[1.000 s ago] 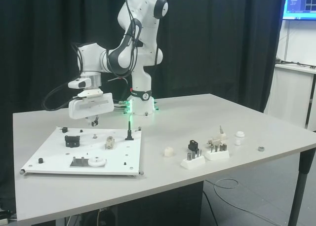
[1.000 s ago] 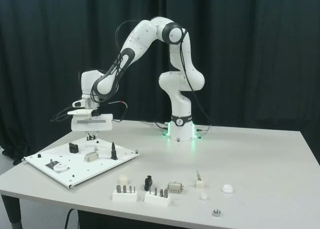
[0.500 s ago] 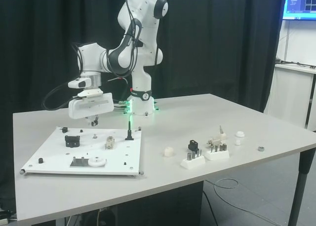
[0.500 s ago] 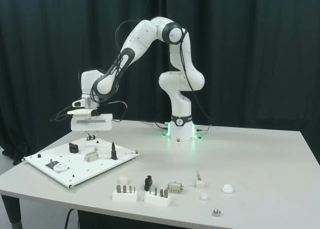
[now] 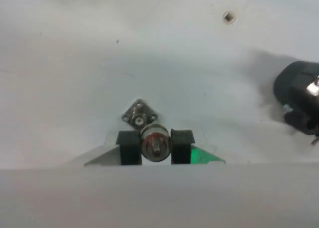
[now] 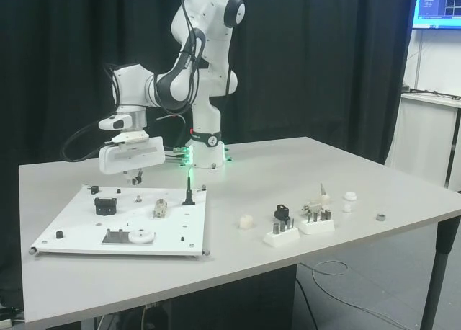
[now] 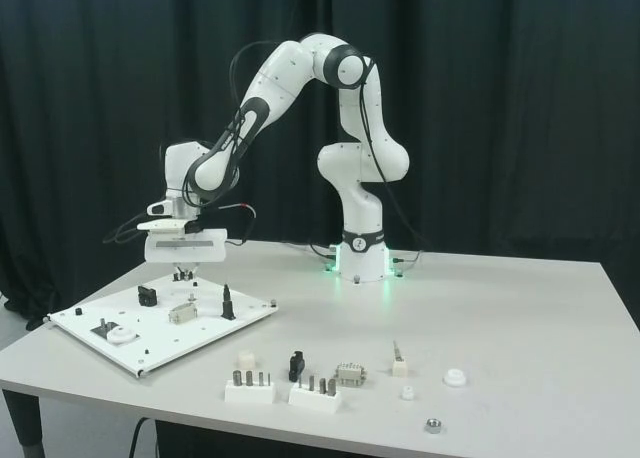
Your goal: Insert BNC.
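Even, bright room light falls from above on the grey tabletop [image 6: 302, 164], with no hard glare. The black curtain [image 7: 500, 98] behind swallows the light. A green glow shows at the arm's base [image 7: 362, 268]. Soft shadows lie under the white board [image 6: 122, 222]. The wrist view is soft and out of focus close in.

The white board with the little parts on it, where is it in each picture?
Wrist view: the white board fills most of the picture, under the gripper that grips the BNC plug.
First room view: the board lies on the grey table, at the picture's lower left.
Second room view: the board lies at the picture's left, below the gripper.
Shared landmark: the black block on the board.
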